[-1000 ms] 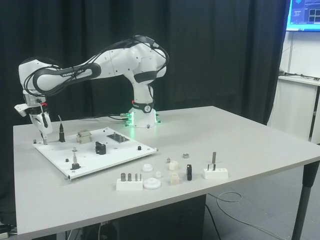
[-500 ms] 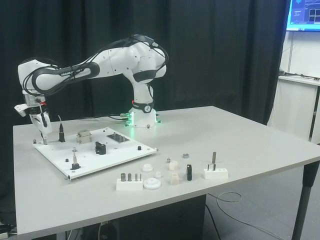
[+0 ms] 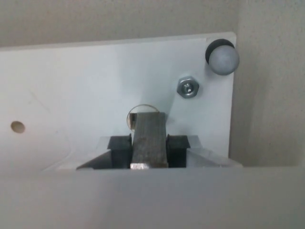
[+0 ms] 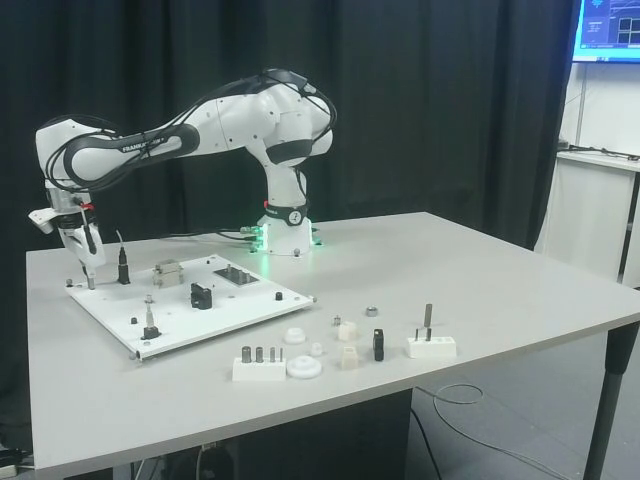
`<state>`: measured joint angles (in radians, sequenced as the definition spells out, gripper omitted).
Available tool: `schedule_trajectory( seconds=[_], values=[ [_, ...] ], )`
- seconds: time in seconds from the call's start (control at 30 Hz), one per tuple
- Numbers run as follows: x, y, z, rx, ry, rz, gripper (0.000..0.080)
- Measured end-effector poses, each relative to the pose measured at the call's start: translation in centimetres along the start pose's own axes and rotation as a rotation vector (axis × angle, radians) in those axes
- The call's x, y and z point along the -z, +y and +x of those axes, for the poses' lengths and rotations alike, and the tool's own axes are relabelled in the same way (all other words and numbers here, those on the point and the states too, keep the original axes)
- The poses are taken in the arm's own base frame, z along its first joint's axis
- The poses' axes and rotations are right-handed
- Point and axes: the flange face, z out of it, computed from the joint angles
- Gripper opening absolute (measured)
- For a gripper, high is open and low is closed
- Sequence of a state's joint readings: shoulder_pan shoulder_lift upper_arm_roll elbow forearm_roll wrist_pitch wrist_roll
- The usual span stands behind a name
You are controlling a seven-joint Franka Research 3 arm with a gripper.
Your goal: Insert square peg 4.
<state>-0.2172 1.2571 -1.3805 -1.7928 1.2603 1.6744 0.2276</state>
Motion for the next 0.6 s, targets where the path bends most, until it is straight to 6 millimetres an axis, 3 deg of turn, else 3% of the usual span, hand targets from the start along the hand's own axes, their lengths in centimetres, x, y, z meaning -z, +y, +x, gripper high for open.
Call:
schedule_trajectory(
  seconds=[0.6],
  values=[
    [-0.10,-0.28,-0.37,0.007,-0.013,0.008,0.0154]
  ],
)
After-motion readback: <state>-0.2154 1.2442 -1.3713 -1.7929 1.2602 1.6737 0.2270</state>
